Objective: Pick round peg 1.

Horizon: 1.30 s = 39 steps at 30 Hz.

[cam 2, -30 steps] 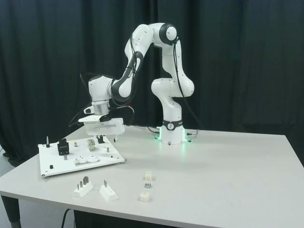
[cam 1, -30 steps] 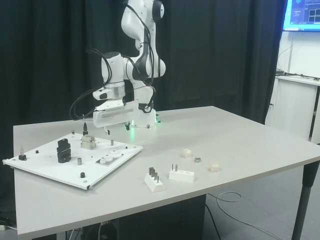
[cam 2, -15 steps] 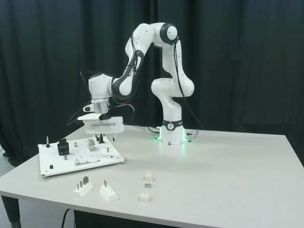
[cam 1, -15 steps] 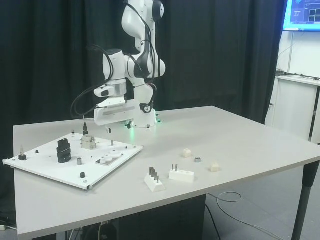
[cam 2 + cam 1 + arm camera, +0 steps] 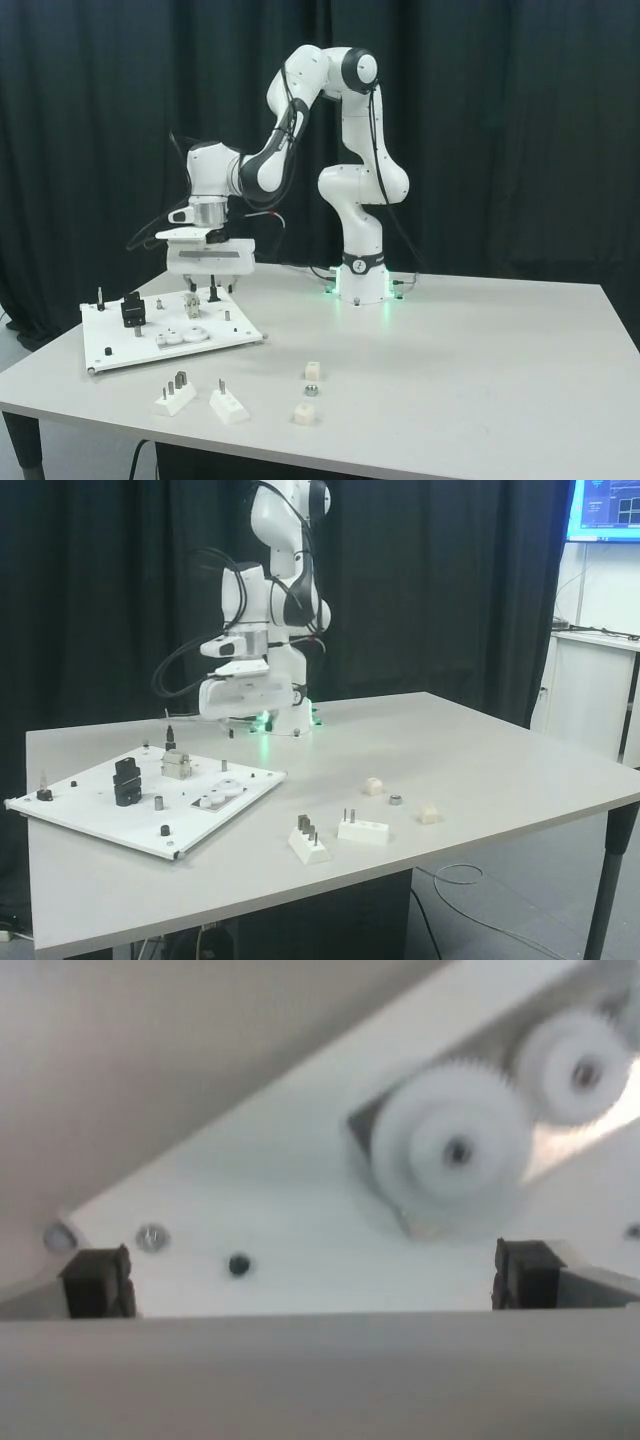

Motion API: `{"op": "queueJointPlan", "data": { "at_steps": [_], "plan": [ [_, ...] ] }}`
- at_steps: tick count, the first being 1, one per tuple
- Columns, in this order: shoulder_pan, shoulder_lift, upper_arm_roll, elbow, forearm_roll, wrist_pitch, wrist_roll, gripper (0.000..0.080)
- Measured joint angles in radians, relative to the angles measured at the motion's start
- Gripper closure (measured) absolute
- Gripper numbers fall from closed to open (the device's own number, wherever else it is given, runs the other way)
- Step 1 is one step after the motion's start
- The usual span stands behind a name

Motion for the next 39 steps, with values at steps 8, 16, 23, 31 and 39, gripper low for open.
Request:
{"op": "queueJointPlan", "data": {
  "at_steps": [8, 16, 23, 31, 39],
  "plan": [
    [0.011, 0.019, 0.027, 0.052, -0.003, 0.004, -0.07, 0.0003],
    [0.019, 0.062, 0.045, 0.122, -0.004, 0.005, -0.153, 0.0003],
    [0.019, 0.121, 0.06, 0.195, -0.003, 0.004, -0.27, 0.0003],
    [0.02, 0.194, 0.082, 0.268, 0.009, -0.003, -0.393, 0.0003],
    [0.02, 0.248, 0.112, 0.327, 0.085, -0.016, -0.438, 0.0003]
  ]
}}
